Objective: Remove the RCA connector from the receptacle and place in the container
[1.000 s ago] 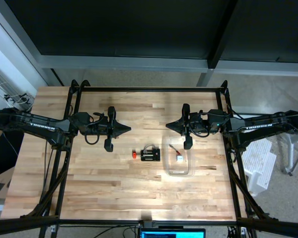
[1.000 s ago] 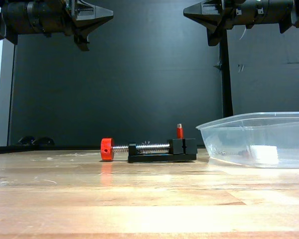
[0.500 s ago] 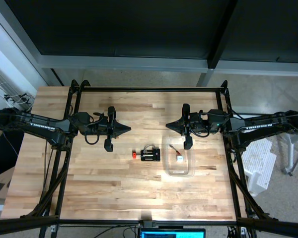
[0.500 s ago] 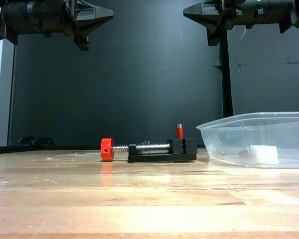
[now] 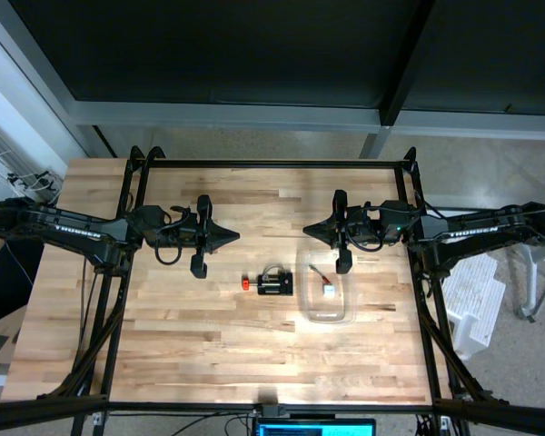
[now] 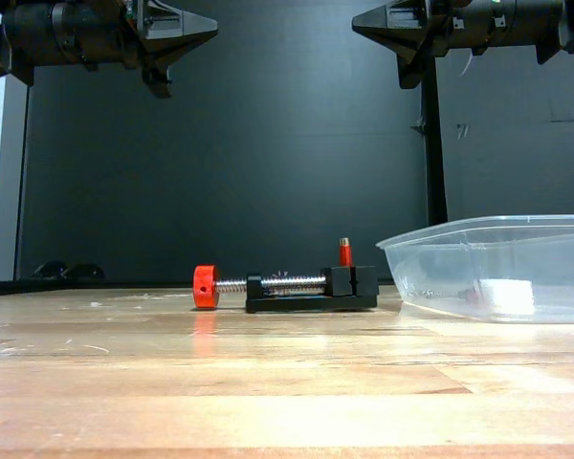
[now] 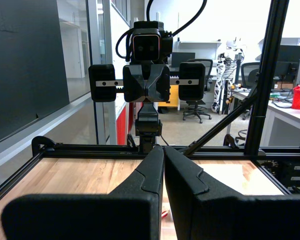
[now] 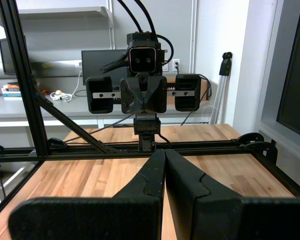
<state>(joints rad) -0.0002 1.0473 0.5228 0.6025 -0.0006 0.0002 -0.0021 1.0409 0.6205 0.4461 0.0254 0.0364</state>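
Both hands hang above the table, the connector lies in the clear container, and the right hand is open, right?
No: the right hand is shut, fingers pressed together, as the right wrist view shows. The rest holds: it and the left hand, also shut, hang above the table, and the RCA connector lies in the container.

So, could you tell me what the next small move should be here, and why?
Probably no move at all. The plug already seems to lie in the clear tub, apart from the black fixture. The left end effector and right end effector hang shut, high above the table.
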